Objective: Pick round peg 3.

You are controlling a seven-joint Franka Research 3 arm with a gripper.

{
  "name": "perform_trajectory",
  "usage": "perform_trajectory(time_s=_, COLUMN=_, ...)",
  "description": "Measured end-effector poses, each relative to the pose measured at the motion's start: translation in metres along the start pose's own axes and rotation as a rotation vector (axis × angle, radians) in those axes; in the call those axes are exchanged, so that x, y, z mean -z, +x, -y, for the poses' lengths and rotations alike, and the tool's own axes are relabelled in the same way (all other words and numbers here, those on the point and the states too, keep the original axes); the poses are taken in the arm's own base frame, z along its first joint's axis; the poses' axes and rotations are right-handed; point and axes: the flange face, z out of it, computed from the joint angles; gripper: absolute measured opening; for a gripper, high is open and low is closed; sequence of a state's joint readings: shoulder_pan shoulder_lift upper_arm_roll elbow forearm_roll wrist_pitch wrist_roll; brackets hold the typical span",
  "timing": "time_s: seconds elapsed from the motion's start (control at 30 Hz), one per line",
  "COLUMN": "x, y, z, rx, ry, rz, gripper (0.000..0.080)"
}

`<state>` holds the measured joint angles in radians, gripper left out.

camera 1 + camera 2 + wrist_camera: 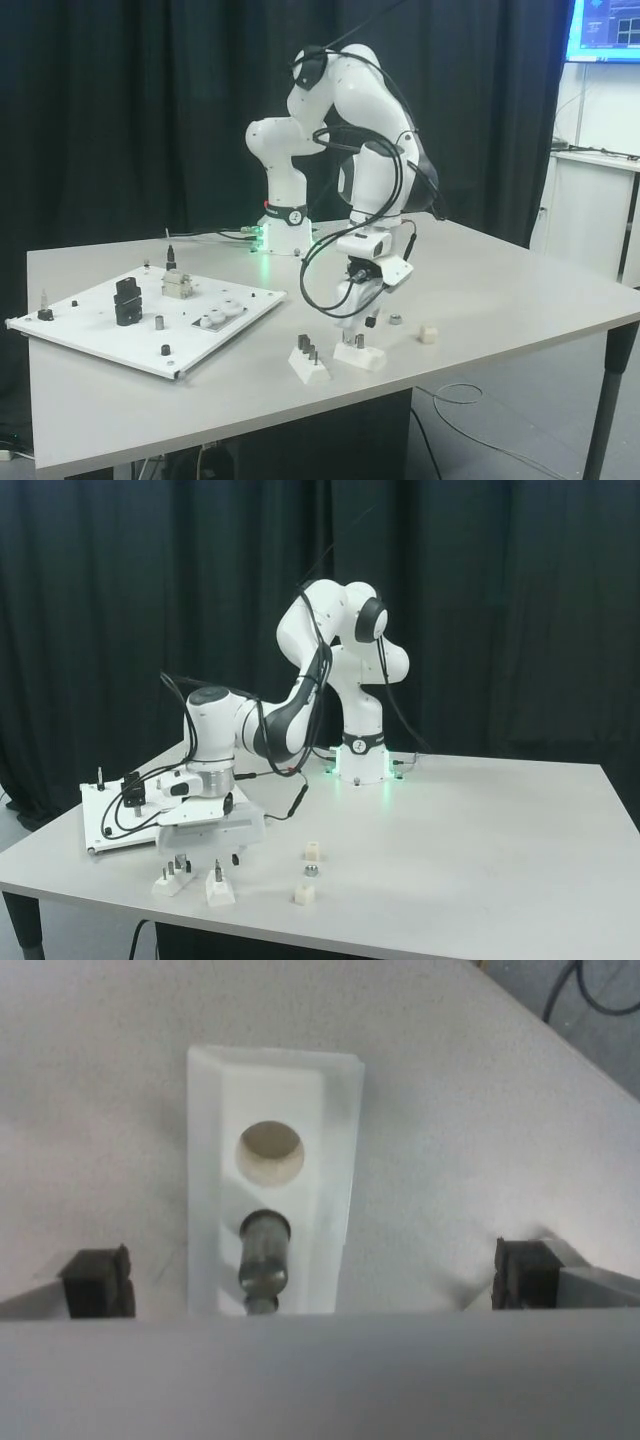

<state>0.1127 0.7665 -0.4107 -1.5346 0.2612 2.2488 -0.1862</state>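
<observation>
While your end effector [310, 1278] hangs wide open, empty | grey round metal peg [264, 1260] in white block [270, 1120], frame centre | rigid, slick: you'd pinch its upper shank.

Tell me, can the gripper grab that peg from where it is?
Probably yes. The gripper hangs open right above the peg, which stands upright in its white holder. One finger sits on each side, and nothing blocks the way down.

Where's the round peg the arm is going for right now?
The round peg stands upright in a white holder block near the table's front edge, directly below the open end effector, beside a second white holder block.
</observation>
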Motion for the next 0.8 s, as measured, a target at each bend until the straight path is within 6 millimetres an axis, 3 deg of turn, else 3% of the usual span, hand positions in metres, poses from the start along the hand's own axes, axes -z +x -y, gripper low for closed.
perform_trajectory(time_s=0.8, x=-0.021, y=-0.002, z=0.000, rx=-0.003, ry=0.016, rz=0.037, gripper=0.0800)
